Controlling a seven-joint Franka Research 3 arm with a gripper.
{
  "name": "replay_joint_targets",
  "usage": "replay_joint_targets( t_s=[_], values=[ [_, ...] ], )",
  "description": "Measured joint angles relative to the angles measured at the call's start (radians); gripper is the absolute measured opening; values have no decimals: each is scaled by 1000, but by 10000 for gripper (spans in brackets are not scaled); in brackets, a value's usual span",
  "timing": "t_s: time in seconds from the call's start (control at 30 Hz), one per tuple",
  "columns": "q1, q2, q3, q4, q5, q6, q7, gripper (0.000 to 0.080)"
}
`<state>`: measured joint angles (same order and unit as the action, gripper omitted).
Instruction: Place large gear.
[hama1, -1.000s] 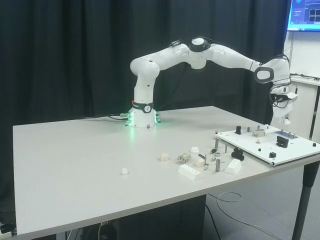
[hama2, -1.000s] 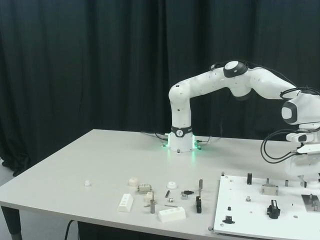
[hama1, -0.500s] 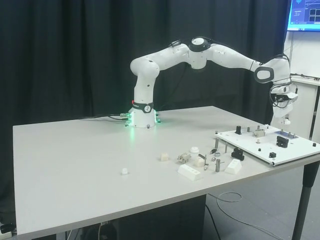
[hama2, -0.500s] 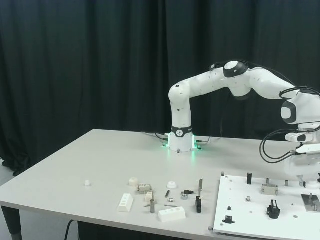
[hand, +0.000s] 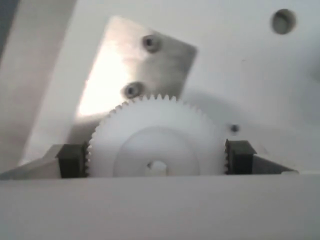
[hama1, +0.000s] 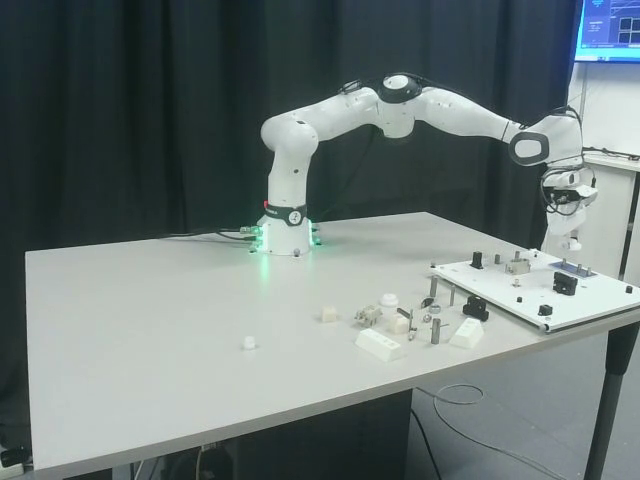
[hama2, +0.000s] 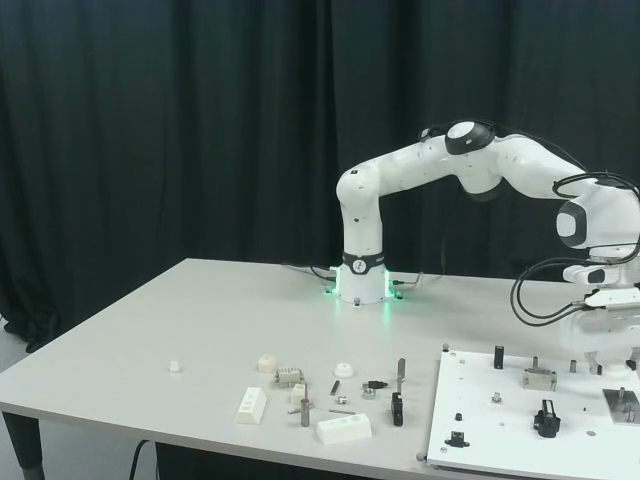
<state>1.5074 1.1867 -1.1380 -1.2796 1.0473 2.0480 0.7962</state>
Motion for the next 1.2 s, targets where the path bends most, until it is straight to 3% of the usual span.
replay_joint_targets(
  t_s=[0.3,0.6,0.83,1.2],
  values=[
    [-34,0,-20,-12,-82,-60,-39,594],
    [-54,0,-74,-66,-136,-156,-133,594],
    [-59,0,-120,-138,-158,-204,-229,594],
    [-59,0,-191,-292,-171,-216,-418,594]
  ],
)
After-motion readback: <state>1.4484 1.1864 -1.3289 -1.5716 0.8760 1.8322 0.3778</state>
